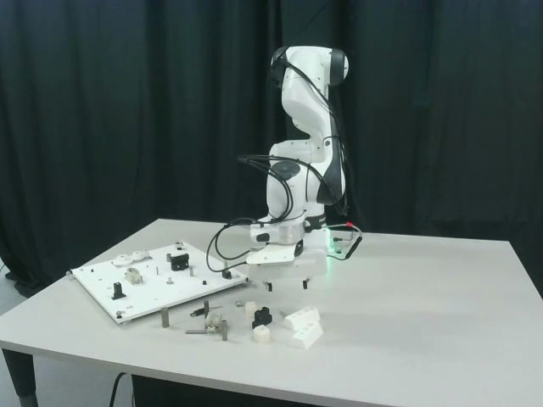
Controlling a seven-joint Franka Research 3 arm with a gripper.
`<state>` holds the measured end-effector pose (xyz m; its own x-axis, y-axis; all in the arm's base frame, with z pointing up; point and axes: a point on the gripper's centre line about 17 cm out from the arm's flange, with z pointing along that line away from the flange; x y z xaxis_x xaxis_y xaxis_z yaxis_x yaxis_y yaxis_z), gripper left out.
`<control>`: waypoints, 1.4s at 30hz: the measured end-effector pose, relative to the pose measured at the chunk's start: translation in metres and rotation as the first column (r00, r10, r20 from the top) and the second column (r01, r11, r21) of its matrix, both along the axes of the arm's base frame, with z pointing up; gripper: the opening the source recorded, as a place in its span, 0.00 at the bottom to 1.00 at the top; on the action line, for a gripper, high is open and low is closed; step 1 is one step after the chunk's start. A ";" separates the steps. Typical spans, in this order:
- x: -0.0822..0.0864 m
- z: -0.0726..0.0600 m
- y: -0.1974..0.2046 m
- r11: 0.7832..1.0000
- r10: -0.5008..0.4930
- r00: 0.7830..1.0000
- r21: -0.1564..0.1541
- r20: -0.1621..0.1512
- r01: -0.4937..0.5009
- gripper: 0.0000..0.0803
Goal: Remove large gear.
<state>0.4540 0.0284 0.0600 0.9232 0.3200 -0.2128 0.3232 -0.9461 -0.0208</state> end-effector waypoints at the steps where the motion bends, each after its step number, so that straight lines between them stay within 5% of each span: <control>1: 0.000 0.000 0.000 1.000 -0.001 1.000 0.000 0.001 0.001 0.93; 4: 0.000 -0.001 0.000 1.000 -0.001 1.000 0.000 0.006 0.001 0.99; 42: 0.003 -0.002 -0.002 1.000 0.003 1.000 -0.007 0.022 -0.003 1.00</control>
<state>0.4566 0.0261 0.0584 0.9266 0.3213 -0.1952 0.3263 -0.9453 -0.0072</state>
